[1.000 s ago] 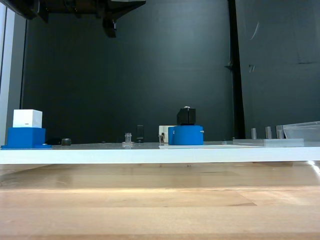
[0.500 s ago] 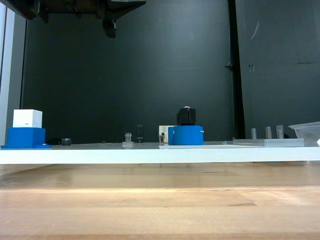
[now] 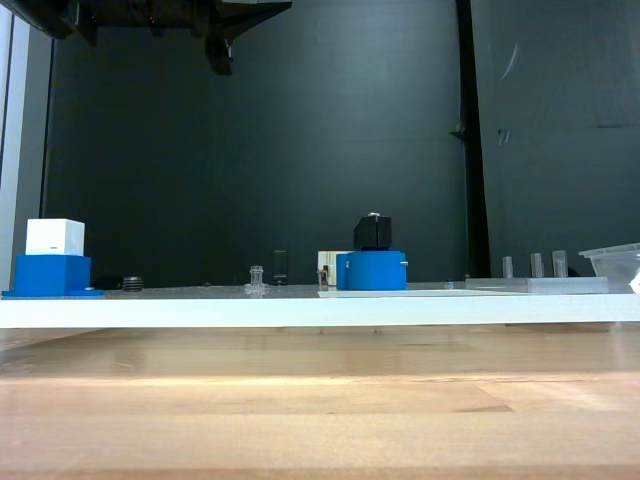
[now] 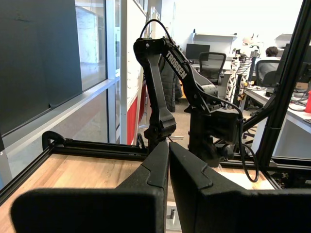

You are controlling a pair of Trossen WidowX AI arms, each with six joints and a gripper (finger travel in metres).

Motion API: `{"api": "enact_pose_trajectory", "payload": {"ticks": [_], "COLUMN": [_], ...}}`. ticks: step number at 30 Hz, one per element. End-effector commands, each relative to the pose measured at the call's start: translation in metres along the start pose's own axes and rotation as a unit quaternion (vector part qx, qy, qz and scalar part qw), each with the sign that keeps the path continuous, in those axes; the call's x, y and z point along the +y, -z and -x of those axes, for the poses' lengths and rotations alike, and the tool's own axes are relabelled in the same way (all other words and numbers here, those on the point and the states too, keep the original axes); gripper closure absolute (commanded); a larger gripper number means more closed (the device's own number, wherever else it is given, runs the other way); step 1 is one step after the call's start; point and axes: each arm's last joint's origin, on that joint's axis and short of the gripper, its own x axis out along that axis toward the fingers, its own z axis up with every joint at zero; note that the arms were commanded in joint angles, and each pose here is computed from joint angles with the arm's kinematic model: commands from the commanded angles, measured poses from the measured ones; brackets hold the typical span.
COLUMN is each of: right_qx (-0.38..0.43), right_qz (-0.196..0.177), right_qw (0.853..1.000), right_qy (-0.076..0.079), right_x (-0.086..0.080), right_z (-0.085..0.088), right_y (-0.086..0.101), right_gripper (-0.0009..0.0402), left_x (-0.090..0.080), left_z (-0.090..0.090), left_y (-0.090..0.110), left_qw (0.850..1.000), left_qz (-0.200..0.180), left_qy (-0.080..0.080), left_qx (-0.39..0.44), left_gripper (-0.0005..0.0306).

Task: Pick the 16mm cylinder and install on the taskboard

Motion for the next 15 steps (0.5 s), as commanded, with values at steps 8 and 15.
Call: {"api": "enact_pose_trajectory", "payload": {"ticks": [8,15], "right_qx": [-0.006,-0.029], "right_qz": [-0.045,-0.089], "right_qw": [0.999,0.996], "right_qy": [0.002,0.004], "right_x": [-0.008,-0.021], "right_z": [0.052,0.091], "right_y": [-0.019,-0.039], "right_gripper": [0.0384,0.0384], "left_x": [0.0,0.0], "left_z": [0.0,0.0], "left_y": [0.0,0.0], "left_qw": [1.0,1.0], "left_qz": [0.0,0.0], "left_qy": [0.0,0.0], "left_qx": [0.0,0.0], "left_gripper": [0.03,0.03]}}
